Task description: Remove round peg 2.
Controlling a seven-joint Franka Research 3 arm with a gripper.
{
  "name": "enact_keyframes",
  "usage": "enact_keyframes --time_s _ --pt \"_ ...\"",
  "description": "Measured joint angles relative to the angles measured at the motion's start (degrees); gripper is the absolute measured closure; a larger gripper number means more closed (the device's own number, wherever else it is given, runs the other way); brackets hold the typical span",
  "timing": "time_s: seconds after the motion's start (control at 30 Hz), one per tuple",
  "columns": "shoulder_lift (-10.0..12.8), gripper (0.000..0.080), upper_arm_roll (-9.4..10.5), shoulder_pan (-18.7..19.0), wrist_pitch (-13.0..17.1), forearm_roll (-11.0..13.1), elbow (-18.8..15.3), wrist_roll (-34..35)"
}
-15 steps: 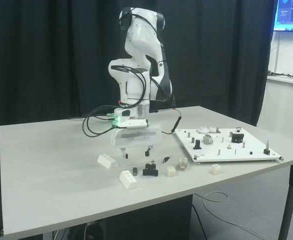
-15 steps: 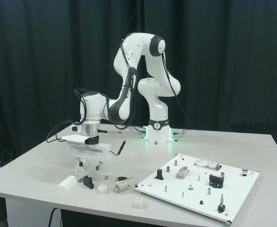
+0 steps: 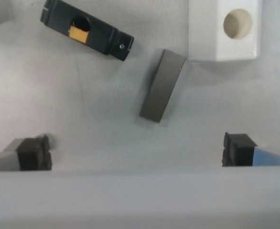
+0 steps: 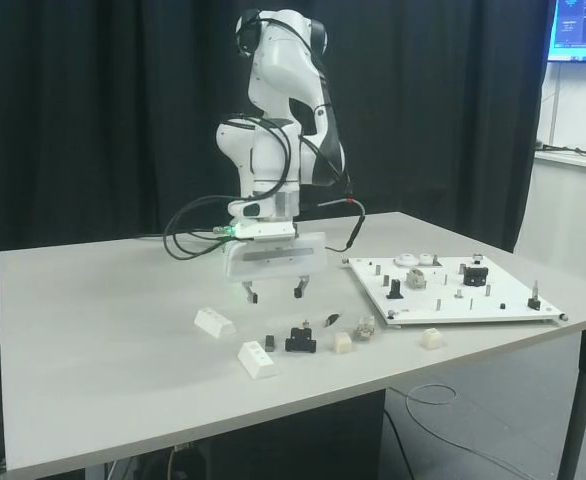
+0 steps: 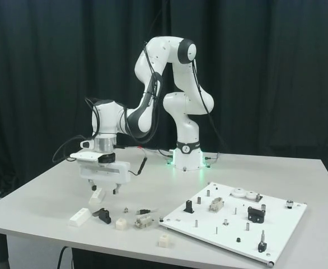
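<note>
- The grey table [image 4: 93,300] is carrying the white board [image 5: 276,238] at one end, with loose parts lying well apart from it.
- The arm is holding the gripper [image 4: 272,293] above those loose parts, fingers spread wide and gripping nothing.
- In the wrist view, a white block [image 3: 224,29] with a round hole and a black connector [image 3: 86,30] are lying near the grey peg.
- The grey peg [image 3: 162,86], probably round peg 2, is lying flat on the table between the fingertips' line and the white block, its long axis pointing slantwise toward the block.
- Risk: the peg is lying free and could roll if the table is jolted.
</note>
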Motion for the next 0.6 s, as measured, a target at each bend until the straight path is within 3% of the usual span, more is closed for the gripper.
enact_keyframes --time_s 0.6 --pt "-0.8 0.0003 -0.7 0.0 -3.6 -0.6 2.2 -0.1"
